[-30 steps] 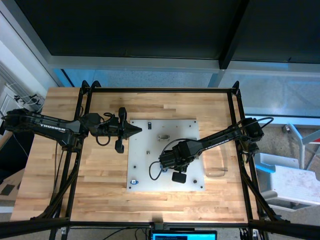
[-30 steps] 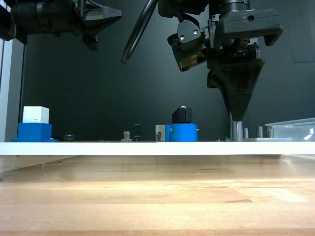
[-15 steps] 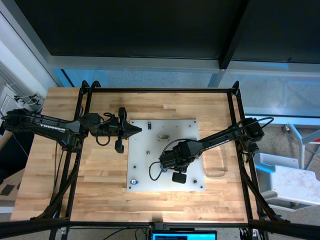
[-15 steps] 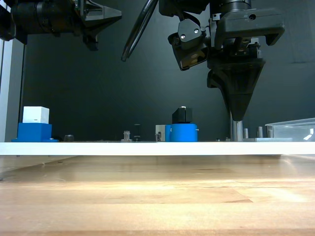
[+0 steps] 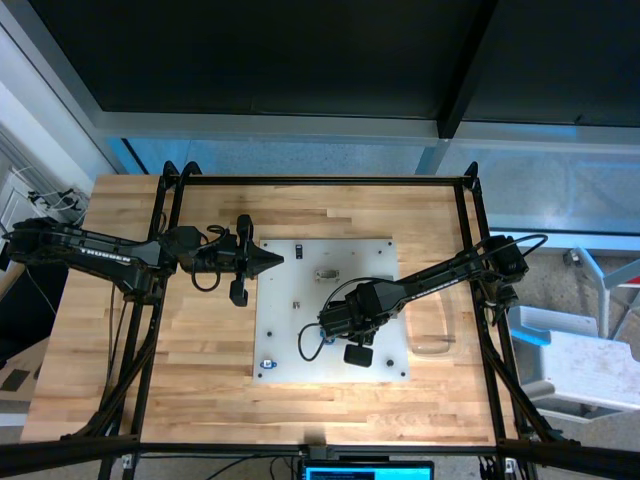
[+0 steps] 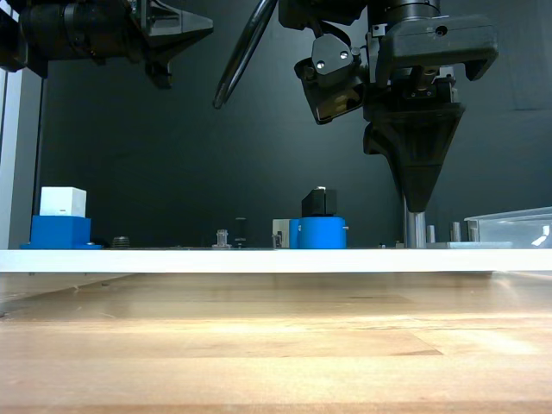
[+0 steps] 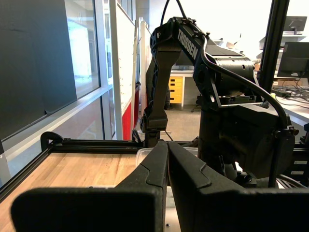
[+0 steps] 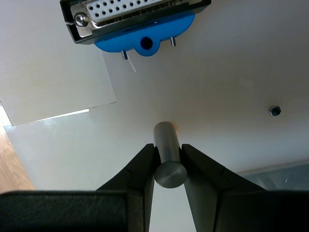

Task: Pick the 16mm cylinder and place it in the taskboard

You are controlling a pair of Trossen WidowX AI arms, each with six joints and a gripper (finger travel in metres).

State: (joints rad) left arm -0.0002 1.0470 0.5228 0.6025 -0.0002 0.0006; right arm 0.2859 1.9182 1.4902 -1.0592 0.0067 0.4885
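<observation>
While the left gripper (image 5: 272, 258) hangs with its fingers pressed together above the wooden table (image 5: 200, 340), just beside the far left edge of the taskboard (image 5: 300, 345), the right gripper (image 6: 417, 205) points straight down over the board's near right part, clamped on the 16mm cylinder (image 8: 167, 145). The peg stands upright, its lower end at the white plate near a blue-backed connector (image 8: 145, 36); whether it sits in a hole cannot be told
</observation>
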